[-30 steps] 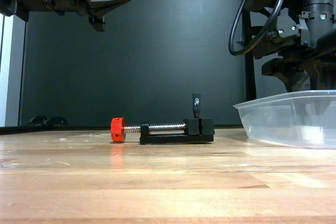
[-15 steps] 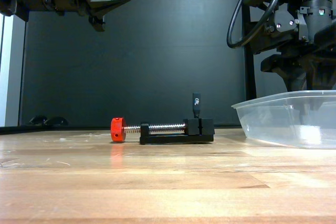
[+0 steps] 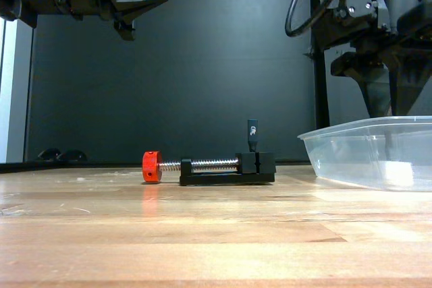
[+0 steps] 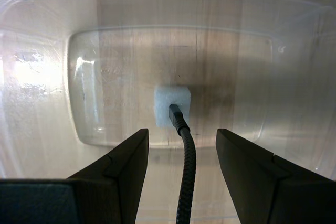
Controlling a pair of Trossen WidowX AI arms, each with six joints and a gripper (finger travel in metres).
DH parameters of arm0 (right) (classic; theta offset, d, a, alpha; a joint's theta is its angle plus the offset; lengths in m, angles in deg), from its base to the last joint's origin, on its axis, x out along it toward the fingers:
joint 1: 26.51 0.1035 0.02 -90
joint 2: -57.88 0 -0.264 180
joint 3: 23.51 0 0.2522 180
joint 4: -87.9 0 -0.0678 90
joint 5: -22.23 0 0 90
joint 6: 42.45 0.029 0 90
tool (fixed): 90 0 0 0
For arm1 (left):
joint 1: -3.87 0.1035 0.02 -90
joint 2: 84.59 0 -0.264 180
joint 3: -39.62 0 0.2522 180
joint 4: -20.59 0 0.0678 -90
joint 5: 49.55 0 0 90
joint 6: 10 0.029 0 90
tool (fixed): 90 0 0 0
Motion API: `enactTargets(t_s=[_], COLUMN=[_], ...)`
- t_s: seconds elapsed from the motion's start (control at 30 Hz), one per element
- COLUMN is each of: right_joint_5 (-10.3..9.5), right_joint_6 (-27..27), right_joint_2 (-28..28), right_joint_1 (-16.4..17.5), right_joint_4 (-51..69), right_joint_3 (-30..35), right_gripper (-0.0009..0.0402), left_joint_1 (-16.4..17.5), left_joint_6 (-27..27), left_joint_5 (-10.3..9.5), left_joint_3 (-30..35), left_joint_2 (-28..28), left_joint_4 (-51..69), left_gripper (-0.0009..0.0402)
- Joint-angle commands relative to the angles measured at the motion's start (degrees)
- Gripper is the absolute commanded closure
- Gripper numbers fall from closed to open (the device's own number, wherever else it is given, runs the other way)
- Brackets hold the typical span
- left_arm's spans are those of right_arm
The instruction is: Pick the USB-C connector and install on taskboard
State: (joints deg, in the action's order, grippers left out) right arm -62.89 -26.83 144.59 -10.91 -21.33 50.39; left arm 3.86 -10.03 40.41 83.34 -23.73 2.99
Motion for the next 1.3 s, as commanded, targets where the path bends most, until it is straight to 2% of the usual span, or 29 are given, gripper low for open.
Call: enactTargets(t_s=[0.03, 0.57, 0.77, 1.3], right_joint_5=[-0.09, -0.04, -0.61, -0.48], right_joint_6=[0.0, -1.6, -1.5, -2.2], right_joint_2=[0.7, 3.7, 3.5, 3.3], right_joint_1=[0.0, -0.5, -0.6, -0.9], right_joint_4=[0.2, -1.5, -2.3, -4.5], right_joint_3=[0.1, -0.5, -1.9, -2.8], right_gripper=[0.0215, 0.0229, 0.024, 0.0268], left_joint_1=[0.0, 0.0, 0.0, 0.0], left_joint_6=[0.0, 0.0, 0.0, 0.0], left_joint_5=[0.0, 0.0, 0.0, 0.0], left_joint_3=[0.0, 0.0, 0.0, 0.0], left_joint_2=[0.0, 0.0, 0.0, 0.0], left_joint_4=[0.0, 0.0, 0.0, 0.0], left_gripper=[0.0393, 0.0393, 0.0393, 0.0393])
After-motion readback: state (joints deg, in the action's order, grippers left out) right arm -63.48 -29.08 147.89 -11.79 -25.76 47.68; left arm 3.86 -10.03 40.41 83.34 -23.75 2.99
